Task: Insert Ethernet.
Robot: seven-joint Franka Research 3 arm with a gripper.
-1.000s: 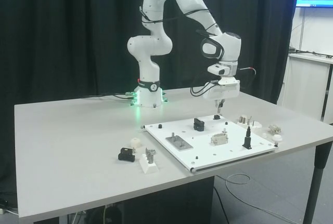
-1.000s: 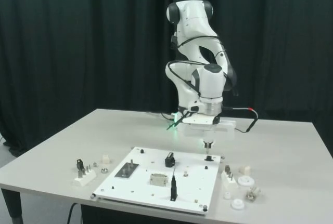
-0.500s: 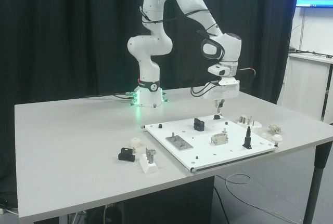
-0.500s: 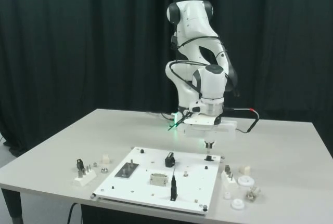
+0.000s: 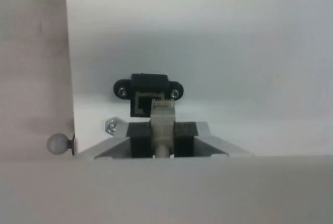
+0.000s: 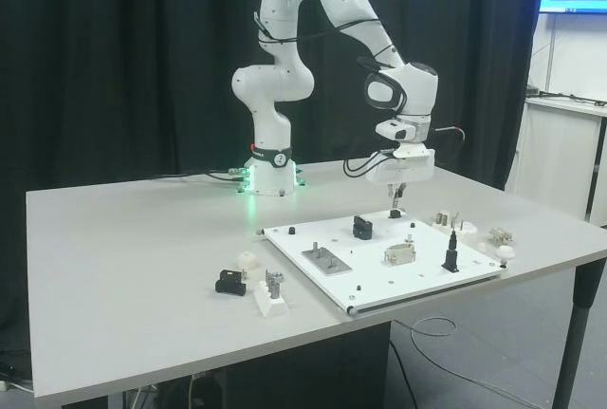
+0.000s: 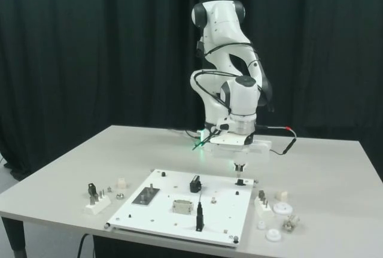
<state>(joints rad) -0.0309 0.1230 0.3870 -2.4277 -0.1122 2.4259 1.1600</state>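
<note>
White arm [image 6: 313, 39] bolted at table's far side, green light at its base | gripper [image 6: 395, 189] hung over far right corner of white board [image 6: 379, 255] (fingers unreadable) | loose small parts [image 6: 251, 286] left of board

The gripper [image 7: 239, 166] hangs just above the small socket [image 7: 240, 181] at the flat board's [image 7: 157, 210] back edge.

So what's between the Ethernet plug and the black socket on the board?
Nothing: in the wrist view only bare white board separates the Ethernet plug from the black socket.
</note>
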